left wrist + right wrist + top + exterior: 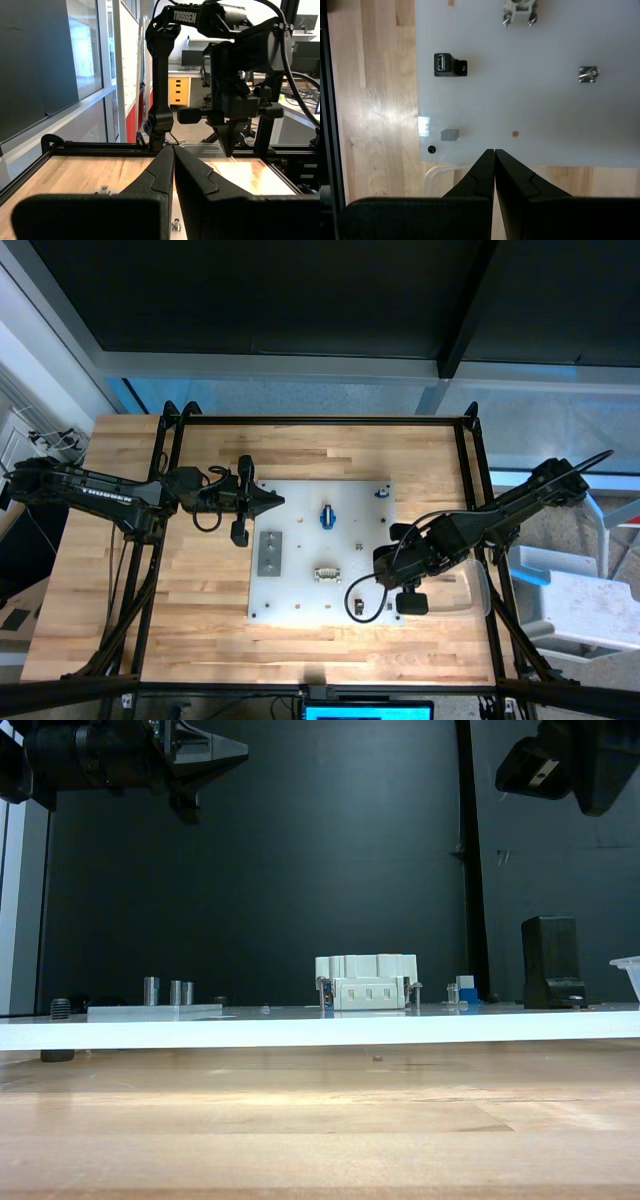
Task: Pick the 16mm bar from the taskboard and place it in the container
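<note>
High view | left tool (277, 501) clenched, empty, over taskboard (300, 590) | right tool (494, 152) clenched, empty, by container (478, 585) | pre-grasp; next I open over grey block (270, 552)

The bench (120, 570) is showing pale sealed wood, glinting softly. The taskboard (300, 590) is looking like smooth white plastic with a slight sheen, and its grey block (270, 552) like dull metal. The container (478, 590), toward the bench's right edge, is showing clear glossy plastic. The left tool (173, 146), above the taskboard's left edge, and the right tool (494, 150), above its right edge, are looking matt black.
</note>
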`<state>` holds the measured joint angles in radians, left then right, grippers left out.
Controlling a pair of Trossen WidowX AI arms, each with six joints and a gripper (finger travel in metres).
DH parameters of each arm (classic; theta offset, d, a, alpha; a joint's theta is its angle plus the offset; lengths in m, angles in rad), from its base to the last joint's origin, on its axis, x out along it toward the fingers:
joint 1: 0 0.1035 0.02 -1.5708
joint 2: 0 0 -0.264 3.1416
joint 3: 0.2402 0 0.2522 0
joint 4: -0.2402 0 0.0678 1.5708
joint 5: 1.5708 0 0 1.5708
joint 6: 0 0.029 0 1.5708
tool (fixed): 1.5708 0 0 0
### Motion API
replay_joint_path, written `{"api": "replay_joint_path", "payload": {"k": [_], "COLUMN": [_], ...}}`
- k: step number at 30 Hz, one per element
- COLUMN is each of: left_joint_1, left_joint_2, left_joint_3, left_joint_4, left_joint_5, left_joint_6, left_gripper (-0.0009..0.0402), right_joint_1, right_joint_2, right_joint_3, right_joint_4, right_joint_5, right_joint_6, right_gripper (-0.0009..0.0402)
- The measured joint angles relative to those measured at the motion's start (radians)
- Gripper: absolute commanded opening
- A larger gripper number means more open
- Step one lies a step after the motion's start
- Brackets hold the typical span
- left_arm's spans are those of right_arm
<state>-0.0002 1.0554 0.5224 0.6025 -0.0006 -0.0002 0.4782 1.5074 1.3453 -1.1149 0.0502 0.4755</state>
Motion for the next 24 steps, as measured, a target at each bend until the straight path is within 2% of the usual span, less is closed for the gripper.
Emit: {"api": "replay_joint_path", "payload": {"k": [14,24], "left_joint_1": [0.000,0.000], "left_joint_2": [0.000,0.000], "left_joint_3": [0.000,0.000], "left_joint_4": [0.000,0.000], "left_joint_5": [0.000,0.000], "left_joint_6": [0.000,0.000], "left_gripper": [0.0000,0.0000], "right_joint_1": [0.071,0.088], "right_joint_2": [0.053,0.082], "right_joint_3": [0.000,0.000], "right_joint_4": [-0.001,0.000], "right_joint_5": [-0.002,0.009], "right_joint_6": [0.092,0.105], "right_gripper": [0.0000,0.0001]}}
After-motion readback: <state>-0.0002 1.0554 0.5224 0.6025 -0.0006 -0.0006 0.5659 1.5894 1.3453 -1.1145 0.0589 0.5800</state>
